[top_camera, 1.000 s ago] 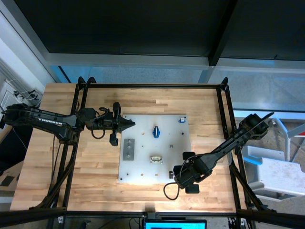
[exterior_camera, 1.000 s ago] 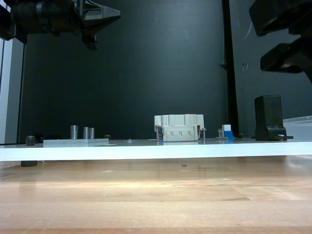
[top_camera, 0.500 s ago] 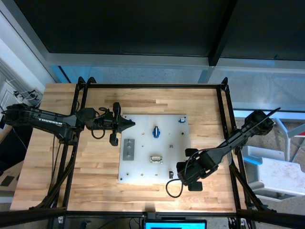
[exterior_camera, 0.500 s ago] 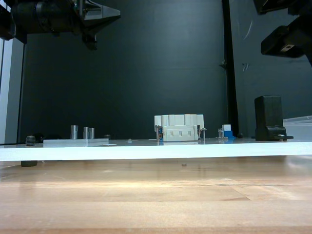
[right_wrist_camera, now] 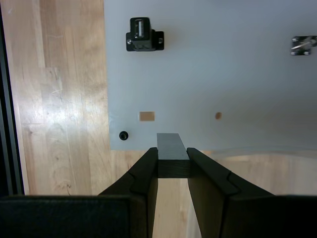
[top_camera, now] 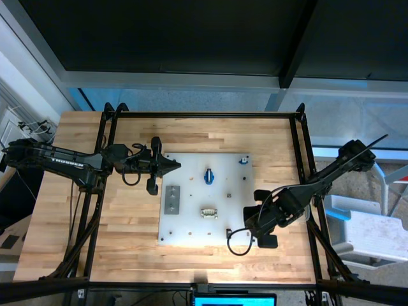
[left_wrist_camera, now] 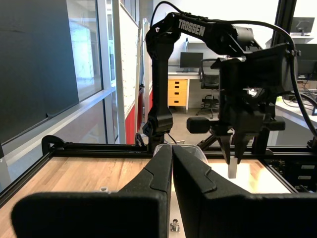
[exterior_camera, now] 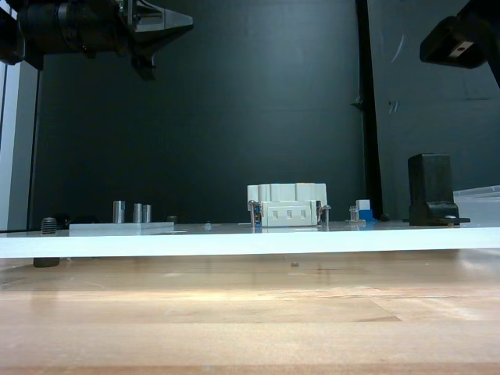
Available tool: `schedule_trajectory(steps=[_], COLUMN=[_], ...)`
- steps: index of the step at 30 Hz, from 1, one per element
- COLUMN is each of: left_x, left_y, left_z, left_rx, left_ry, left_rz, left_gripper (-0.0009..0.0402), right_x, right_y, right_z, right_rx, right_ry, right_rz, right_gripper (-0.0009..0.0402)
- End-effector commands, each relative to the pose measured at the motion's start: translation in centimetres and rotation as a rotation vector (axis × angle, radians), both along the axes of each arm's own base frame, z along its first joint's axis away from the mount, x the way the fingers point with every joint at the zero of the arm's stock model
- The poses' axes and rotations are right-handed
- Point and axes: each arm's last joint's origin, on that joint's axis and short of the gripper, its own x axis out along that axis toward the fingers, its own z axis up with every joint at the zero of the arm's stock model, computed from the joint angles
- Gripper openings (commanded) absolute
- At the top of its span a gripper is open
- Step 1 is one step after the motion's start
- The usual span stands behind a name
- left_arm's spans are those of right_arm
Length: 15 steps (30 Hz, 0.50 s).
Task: Pick the 16mm bar from the taskboard and place it in the container
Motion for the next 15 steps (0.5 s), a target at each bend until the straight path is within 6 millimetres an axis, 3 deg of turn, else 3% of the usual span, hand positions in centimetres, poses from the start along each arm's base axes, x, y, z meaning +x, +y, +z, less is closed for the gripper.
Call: schedule_trajectory(steps=[1,15], left_x=[0.0,0.0], left_y=[0.0,0.0], left_z=[0.0,0.0], left_rx=[0.000,0.000], left_ry=[0.000,0.000], left_rz=[0.000,0.000], left_gripper=[0.0000,0.0000], right_x=[-0.3,-0.8], right_y=[-0.5,-1.7], right_z=[0.4,1.2], right_rx=[0.001,0.003], right_ry=[-0.001,-0.001], right_rz=[-0.009,-0.038], right_gripper=[0.0016,0.0016])
